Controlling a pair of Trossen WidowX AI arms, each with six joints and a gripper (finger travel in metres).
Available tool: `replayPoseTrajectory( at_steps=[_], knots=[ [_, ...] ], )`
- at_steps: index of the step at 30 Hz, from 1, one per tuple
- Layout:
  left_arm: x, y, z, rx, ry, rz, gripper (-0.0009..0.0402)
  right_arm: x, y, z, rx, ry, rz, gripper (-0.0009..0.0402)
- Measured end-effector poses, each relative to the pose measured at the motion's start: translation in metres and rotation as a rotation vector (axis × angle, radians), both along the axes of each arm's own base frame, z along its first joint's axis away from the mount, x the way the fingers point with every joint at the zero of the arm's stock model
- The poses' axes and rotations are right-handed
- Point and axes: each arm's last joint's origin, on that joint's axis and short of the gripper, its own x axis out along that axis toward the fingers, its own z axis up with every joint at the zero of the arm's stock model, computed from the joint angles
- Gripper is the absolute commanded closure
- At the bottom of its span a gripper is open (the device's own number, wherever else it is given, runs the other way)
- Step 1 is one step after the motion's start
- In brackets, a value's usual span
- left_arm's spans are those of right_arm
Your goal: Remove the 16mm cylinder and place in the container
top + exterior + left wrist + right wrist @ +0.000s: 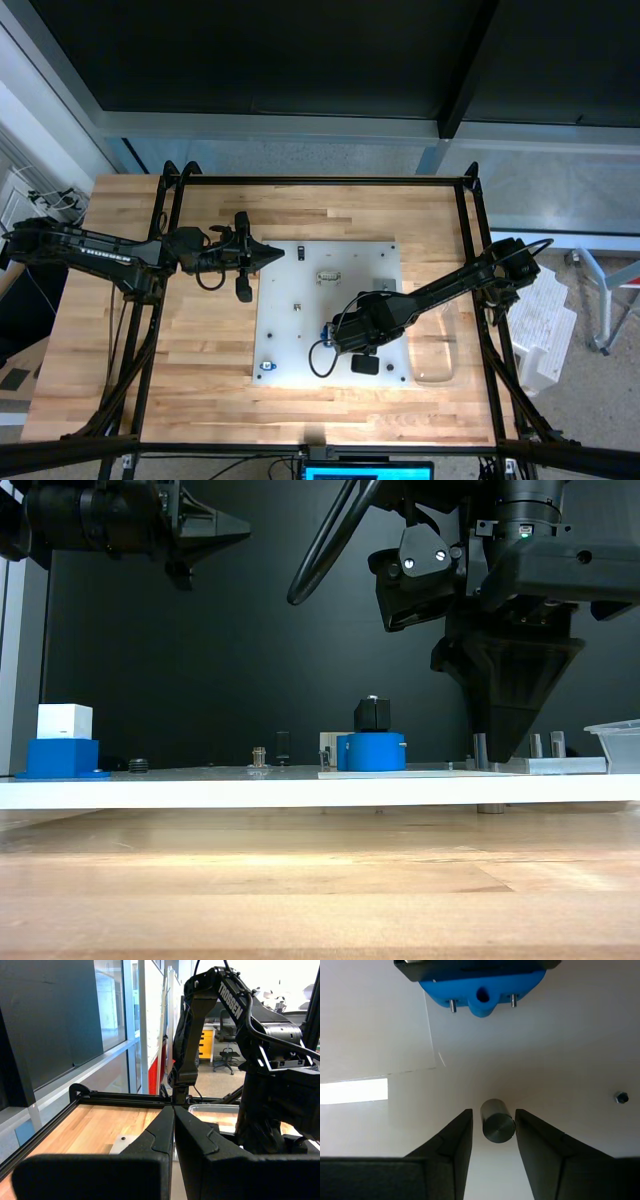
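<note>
the right gripper (492,1114) hangs low over the white board (300,345), its fingers apart on either side of the upright 16mm cylinder (497,1123) near the board's near edge, not yet gripping it. the left gripper (272,255) is parked closed at the far left. if the fingers close off-centre or too high, the smooth rod could tilt and jam in its hole, or slip out before reaching the container (436,380) on the right.

black left arm (60,243) w/ white TROSSEN lettering (105,254), black right arm (450,284), looped cables (318,362), wedge jaws

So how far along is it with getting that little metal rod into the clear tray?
Done: nothing, the container looks empty. In hand: the right pincer is open astride the 16mm cylinder, which stands upright on the white board, ungripped. To do: grip, lift, carry, drop. The left pincer hangs shut near the board's far-left corner.
</note>
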Motion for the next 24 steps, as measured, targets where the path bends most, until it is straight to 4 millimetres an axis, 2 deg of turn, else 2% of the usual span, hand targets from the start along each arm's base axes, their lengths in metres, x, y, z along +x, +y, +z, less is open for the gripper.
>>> replayPoseTrajectory(
  at_steps=[16, 24],
  knots=[
    [0.000, 0.000, 0.000, 0.000, 0.000, 0.000, 0.0393, 0.000, 0.000, 0.002, 0.008, -0.004, -0.006, 0.0383],
    [0.000, 0.000, 0.000, 0.000, 0.000, 0.000, 0.0393, -0.005, -0.001, 0.015, 0.019, -0.030, -0.005, 0.0393]
  ],
)
